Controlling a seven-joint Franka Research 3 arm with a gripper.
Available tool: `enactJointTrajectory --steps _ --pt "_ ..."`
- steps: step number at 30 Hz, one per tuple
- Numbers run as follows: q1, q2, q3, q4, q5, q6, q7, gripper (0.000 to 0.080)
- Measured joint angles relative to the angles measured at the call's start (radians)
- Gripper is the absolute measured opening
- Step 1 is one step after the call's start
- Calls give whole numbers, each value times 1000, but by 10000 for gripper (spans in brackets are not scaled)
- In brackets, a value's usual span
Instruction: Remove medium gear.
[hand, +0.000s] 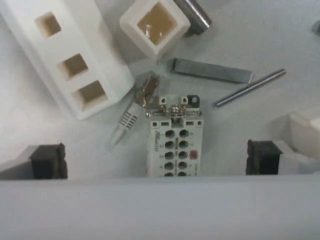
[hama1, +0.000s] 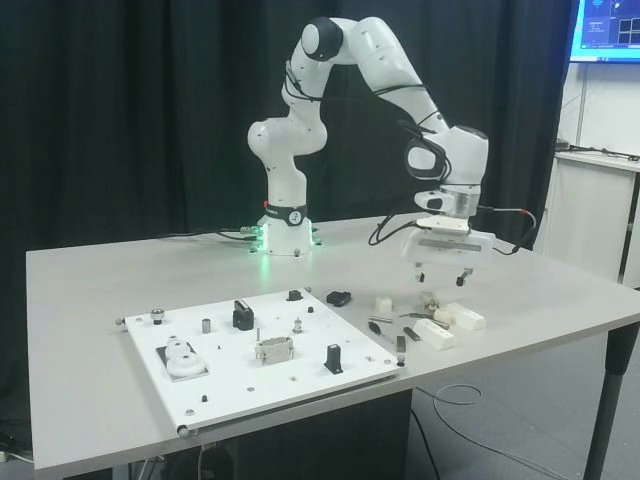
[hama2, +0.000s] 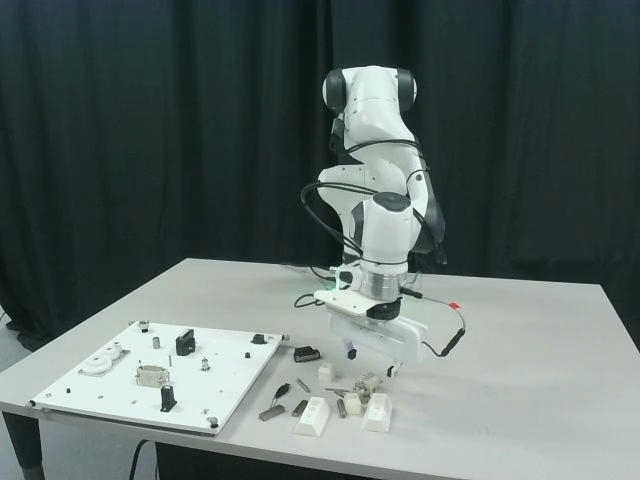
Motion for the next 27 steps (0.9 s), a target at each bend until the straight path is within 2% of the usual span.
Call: enactJointTrajectory --steps 13,27 --pt "-1 0 -1 27 0 -40 1 800" --pt "-5 0 -2 34 -8 -53 -1 800"
